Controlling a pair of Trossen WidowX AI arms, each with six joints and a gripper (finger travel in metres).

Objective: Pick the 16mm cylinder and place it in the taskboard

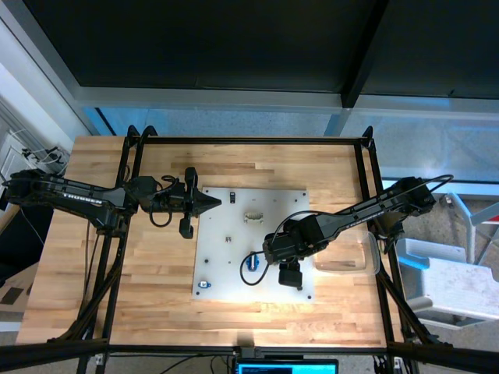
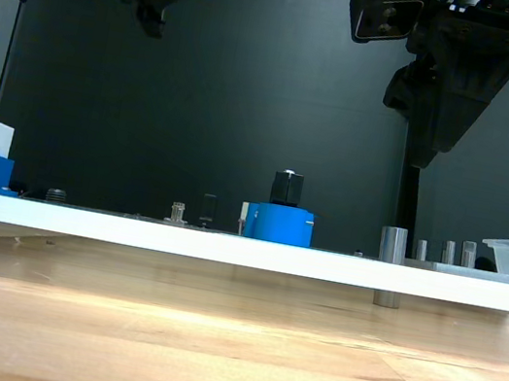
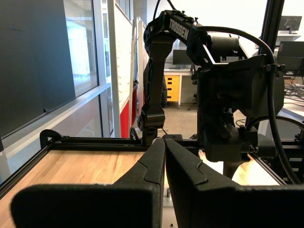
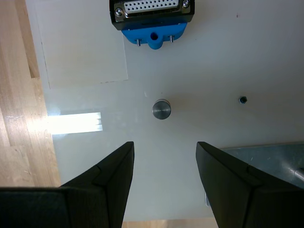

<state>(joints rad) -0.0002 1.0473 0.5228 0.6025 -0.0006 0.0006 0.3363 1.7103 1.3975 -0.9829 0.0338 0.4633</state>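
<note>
Fingers of the right gripper spread wide and empty directly above the 16mm cylinder, which stands upright in the taskboard near the blue connector, while the left gripper hangs high over the taskboard's left edge, fingers pressed together.

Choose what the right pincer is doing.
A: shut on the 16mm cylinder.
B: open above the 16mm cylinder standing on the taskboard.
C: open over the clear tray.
B: the right pincer is open, clear of the 16mm cylinder standing on the taskboard; the left pincer is shut, raised over the taskboard's left edge.
</note>
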